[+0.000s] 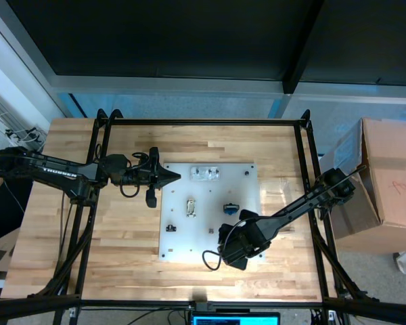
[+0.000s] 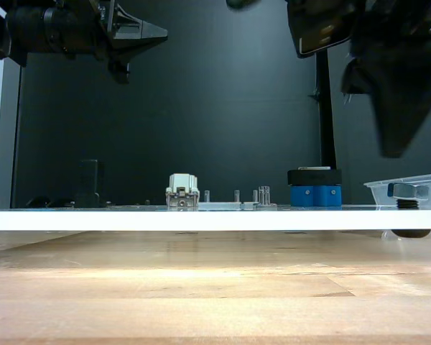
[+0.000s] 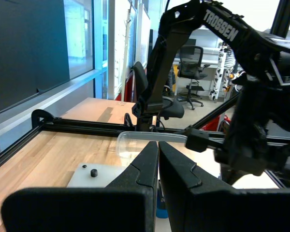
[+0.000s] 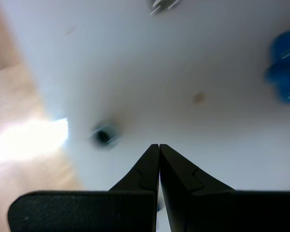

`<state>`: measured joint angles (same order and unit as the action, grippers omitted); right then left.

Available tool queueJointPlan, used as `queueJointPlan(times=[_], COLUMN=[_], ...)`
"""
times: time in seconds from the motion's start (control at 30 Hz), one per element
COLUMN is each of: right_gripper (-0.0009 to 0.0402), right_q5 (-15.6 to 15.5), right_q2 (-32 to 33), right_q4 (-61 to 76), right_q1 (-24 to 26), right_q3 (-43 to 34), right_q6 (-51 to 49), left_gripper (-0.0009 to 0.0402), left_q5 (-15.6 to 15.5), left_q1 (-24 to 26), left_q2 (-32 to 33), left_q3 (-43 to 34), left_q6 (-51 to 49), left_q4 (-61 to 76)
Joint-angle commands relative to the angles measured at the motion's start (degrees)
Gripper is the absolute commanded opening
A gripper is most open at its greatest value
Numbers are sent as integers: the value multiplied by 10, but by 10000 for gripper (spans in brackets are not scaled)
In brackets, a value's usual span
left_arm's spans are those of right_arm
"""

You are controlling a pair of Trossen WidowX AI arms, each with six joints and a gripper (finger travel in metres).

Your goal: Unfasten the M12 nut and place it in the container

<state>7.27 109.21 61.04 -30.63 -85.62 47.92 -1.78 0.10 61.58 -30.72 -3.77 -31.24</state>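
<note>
Low view: M12 nut sits on its stud, ribs showing below, outside the container. Right gripper hovers above the board near the nut, jaws closed on nothing. Left gripper, jaws likewise closed and empty, hangs over the board's far left. The nut is likely light, rigid and slick: grip across opposite flats.

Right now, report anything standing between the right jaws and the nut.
Nothing visible does. The nut sits atop its stud, ribs showing. The right gripper hangs above and beside it, jaws shut and empty, with only open air between. The left gripper hovers over the board's left edge, well away.
</note>
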Motion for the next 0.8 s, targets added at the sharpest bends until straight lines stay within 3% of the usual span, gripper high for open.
queueJointPlan(times=[0.03, 0.2, 0.33, 0.8], right_gripper=[0, 4, 32, 237], right_q5=[-30, -30, -30, -39], right_q2=[-2, -2, 1, 50], right_q4=[0, 0, 0, -18], right_q1=[-1, -1, 0, 5], right_q3=[-14, -33, -43, -42], right_q6=[28, 80, 125, 184], left_gripper=[0, 0, 0, 0], left_q5=[1, 1, 1, 1], left_q1=[0, 0, 0, 0], left_q2=[0, 0, 0, 0], left_q3=[0, 0, 0, 0], left_q6=[0, 0, 0, 0], left_q4=[-1, 1, -1, -1])
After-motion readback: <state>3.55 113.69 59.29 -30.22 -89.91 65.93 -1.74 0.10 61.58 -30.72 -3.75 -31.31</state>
